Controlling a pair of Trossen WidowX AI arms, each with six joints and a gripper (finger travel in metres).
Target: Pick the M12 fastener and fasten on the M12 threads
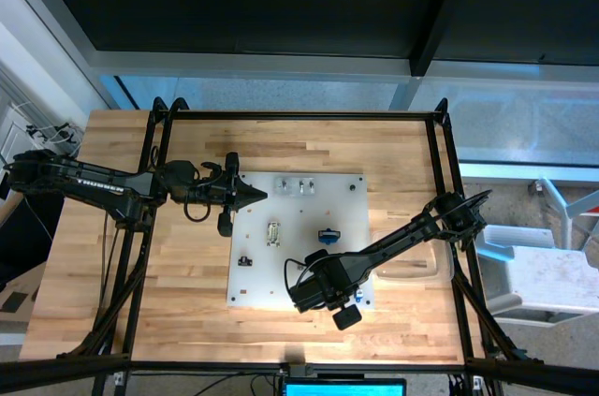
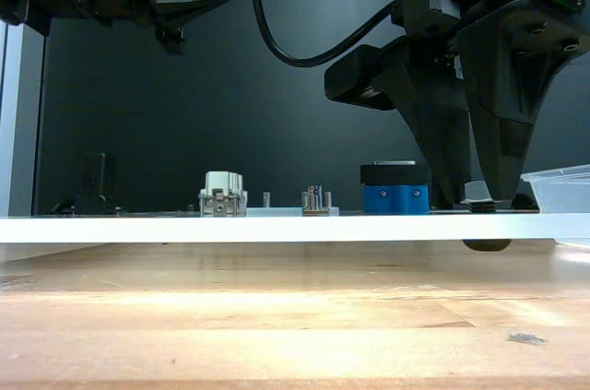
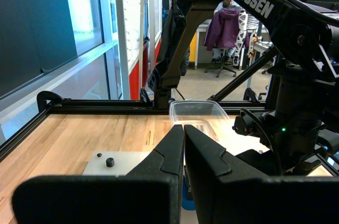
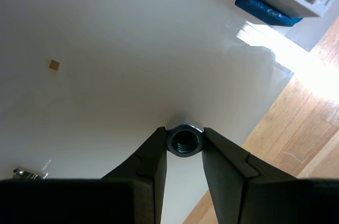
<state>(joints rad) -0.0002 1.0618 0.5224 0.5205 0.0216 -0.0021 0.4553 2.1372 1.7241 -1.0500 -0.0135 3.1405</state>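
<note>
The silver M12 nut sits between the fingers of my right gripper, which is shut on it. This gripper points straight down at the near right edge of the white board. In the low view the nut is just above the board, with a dark ribbed bit of the stud under it. I cannot tell if the nut is threaded on its stud. From above, the right arm's wrist hides the nut and the stud. My left gripper hovers shut over the board's far left edge.
A clear tray lies on the table just right of the board and shows nothing inside it. A blue connector block stands close behind the right gripper. Smaller fittings stand mid-board. A black frame rings the table.
</note>
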